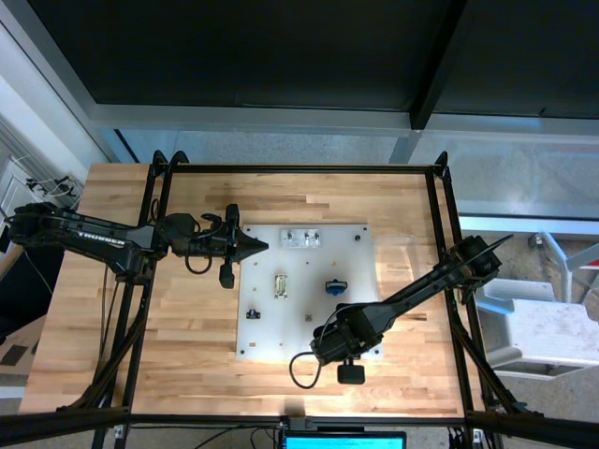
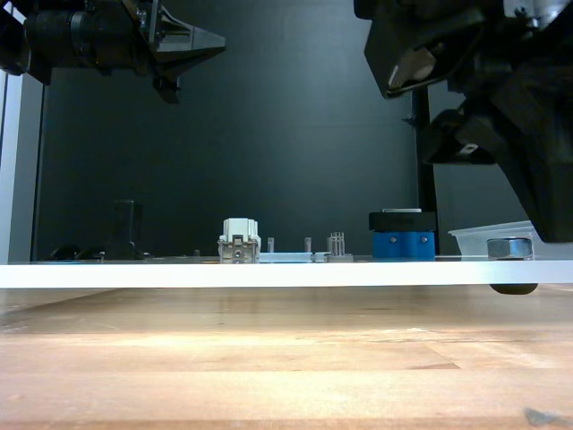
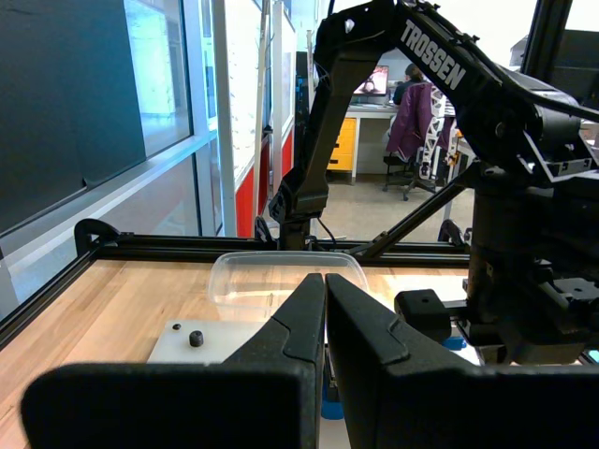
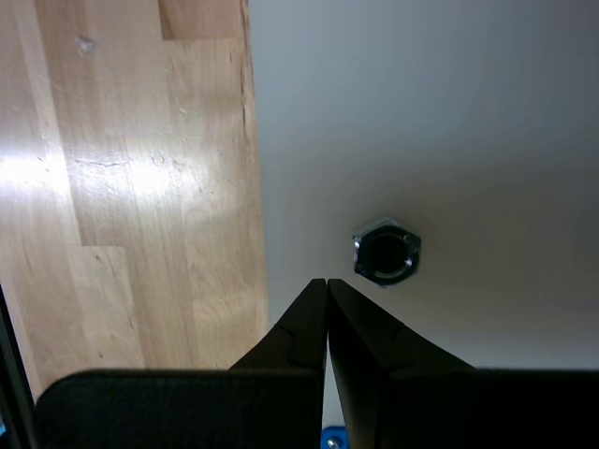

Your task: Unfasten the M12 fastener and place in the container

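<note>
Two grippers are shown pressed together and empty: left gripper (image 3: 325, 278) raised over the white square board's (image 4: 449, 122) left edge, right gripper (image 4: 327, 281) poised just beside the small silver hexagonal nut (image 4: 387, 253), which is seated on the board, outside the clear plastic tray (image 3: 234, 281).

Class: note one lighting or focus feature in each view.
High view: glare washes out the table at its near edge. Low view: a bright band crosses the wood. Left wrist view: bright windows leave the shut left gripper, raised by the board's left edge, dark. Right wrist view: glare on wood; the nut reads sharp beside the shut right gripper.
</note>
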